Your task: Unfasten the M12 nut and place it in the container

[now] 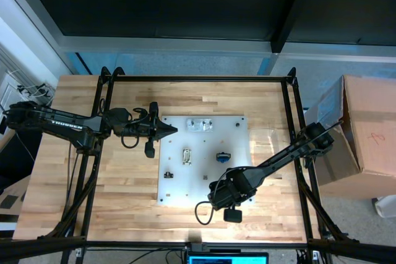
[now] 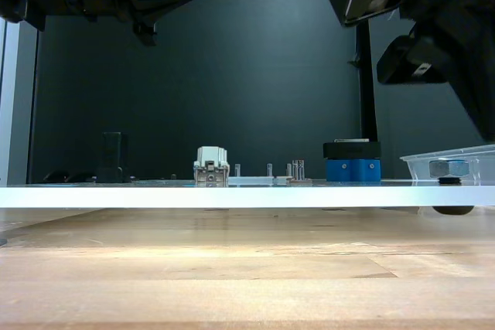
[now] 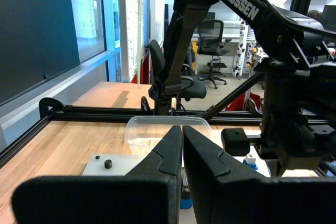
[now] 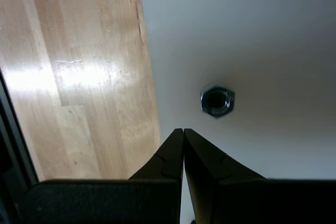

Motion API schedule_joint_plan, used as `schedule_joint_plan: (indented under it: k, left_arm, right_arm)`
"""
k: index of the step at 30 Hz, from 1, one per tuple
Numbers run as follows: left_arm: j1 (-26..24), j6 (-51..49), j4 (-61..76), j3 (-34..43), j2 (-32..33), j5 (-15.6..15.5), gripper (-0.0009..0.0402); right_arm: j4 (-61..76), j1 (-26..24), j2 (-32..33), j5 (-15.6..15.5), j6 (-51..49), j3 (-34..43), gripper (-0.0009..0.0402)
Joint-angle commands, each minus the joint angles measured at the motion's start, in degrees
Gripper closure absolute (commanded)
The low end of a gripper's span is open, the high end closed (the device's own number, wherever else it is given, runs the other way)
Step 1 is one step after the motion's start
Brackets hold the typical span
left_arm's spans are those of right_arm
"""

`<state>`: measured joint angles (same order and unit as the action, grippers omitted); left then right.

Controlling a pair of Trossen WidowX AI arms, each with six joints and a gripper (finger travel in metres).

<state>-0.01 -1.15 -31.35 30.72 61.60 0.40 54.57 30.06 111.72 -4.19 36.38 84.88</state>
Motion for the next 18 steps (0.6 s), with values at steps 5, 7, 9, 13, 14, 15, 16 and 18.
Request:
schedule_joint_plan:
  k: [5,7,9,13,14,15,16,18]
  left_arm:
    - [0.02,0.02,0.0,0.0,0.0,0.02,0.0393]
    - [0.0,0.02,-0.02,0.0,0.0,0.0,0.0393]
    - [0.02,0.02,-0.04,0.0,0.0,0.02,0.0393]
    - [0.02,0.02,-0.02,0.0,0.0,0.02,0.0393]
    - [0.0,0.02,-0.04,0.0,0.0,0.0,0.0393]
    - [0.0,0.02,-0.02,0.0,0.0,0.0,0.0393]
    - [0.0,0.02,-0.02,0.0,0.0,0.02,0.0393]
    - [0.0,0.02,-0.02,0.0,0.0,0.0,0.0393]
  right_arm:
    - [-0.9,0.13,1.22,0.13,-0.81,-0.7,0.0393]
    - [-1.29,0.13,1.2,0.15,-0.87,-0.98,0.0393]
    - [-1.29,0.04,1.2,0.31,-1.42,-1.07,0.0393]
    - [-0.9,-0.15,1.07,1.88,-4.15,-1.14,0.0393]
    - [-0.31,-0.28,0.87,3.72,-4.28,-1.18,0.0394]
    - [0.92,-0.35,0.63,8.04,-3.72,-1.18,0.0394]
    - [2.38,-0.35,0.2,13.35,-2.23,-1.18,0.0393]
    - [4.55,-0.31,-0.66,20.5,0.02,-1.14,0.0393]
